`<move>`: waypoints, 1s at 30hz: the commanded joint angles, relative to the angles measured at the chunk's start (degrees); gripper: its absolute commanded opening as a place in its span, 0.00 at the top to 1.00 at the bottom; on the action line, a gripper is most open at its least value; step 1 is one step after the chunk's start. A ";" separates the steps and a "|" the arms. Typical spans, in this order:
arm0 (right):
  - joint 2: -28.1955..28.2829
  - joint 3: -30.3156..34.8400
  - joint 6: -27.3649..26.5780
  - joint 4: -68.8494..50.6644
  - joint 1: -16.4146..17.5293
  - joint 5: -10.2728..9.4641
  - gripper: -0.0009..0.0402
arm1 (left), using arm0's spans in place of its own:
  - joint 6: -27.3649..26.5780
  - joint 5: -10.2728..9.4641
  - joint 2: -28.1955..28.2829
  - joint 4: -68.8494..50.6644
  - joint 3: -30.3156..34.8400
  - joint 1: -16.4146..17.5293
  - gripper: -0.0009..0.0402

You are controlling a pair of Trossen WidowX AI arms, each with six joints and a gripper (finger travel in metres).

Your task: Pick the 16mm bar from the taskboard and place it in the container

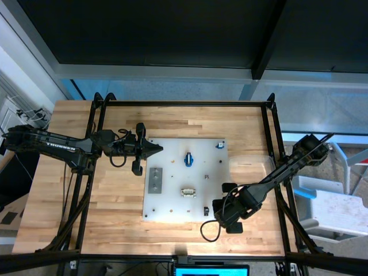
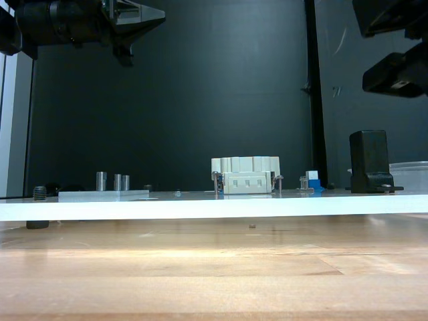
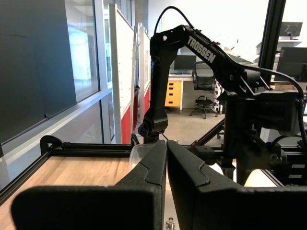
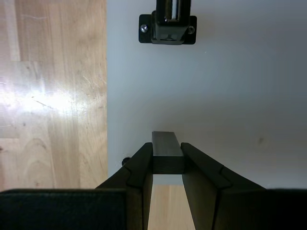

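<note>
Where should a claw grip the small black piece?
Likely by the upright body of the small black piece, above its wider foot, from straight above: flat parallel sides. The right claw, clamping a dark block, hangs over the taskboard's near right corner; the left claw, shut, over its far left corner.

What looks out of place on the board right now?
Nothing stands out. The taskboard lies flat, nothing toppled. The left gripper hovers shut over its far left corner; the right gripper, above the near right corner, clamps a dark block.
</note>
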 commanded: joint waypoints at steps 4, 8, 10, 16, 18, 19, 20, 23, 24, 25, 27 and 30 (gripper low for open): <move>-2.36 0.04 -0.04 -1.49 -0.11 -0.20 0.97 | 0.02 0.02 0.02 0.00 0.02 0.00 0.98; -4.02 0.04 -0.02 -3.34 -0.17 -0.20 0.97 | 0.02 0.02 0.02 0.02 0.02 0.00 0.98; -4.87 0.04 -0.04 -3.58 -0.35 -0.20 0.97 | 0.02 0.02 0.02 0.02 0.02 0.02 0.98; -7.80 0.04 -0.39 -4.37 -0.76 -0.17 0.97 | 0.02 0.02 0.02 0.02 0.02 0.02 0.98; -8.90 0.04 -0.42 -5.51 -1.03 -0.17 0.97 | 0.02 0.02 0.02 0.00 0.02 0.02 0.98; -9.51 0.04 -0.33 -6.08 -1.20 -0.17 0.97 | 0.02 0.02 0.02 0.00 0.02 0.02 0.98; -10.08 0.04 -0.31 -6.60 -1.36 -0.17 0.97 | 0.02 0.02 0.02 0.00 0.02 0.00 0.98; -11.30 0.04 -0.48 -7.23 -1.86 -0.15 0.97 | 0.02 0.02 0.02 0.02 0.02 0.02 0.98; -11.58 0.04 -0.48 -7.30 -1.99 -0.15 0.97 | 0.02 0.02 0.02 0.02 0.02 0.00 0.98; -11.82 0.04 -0.48 -7.39 -2.10 -0.15 0.97 | 0.02 0.02 0.02 0.00 0.02 0.00 0.98; -12.09 0.04 -0.55 -7.85 -2.27 -0.15 0.97 | 0.02 0.02 0.02 0.00 0.02 0.02 0.98; -12.37 0.04 -0.55 -8.59 -2.43 -0.15 0.97 | 0.02 0.02 0.02 0.02 0.02 0.02 0.98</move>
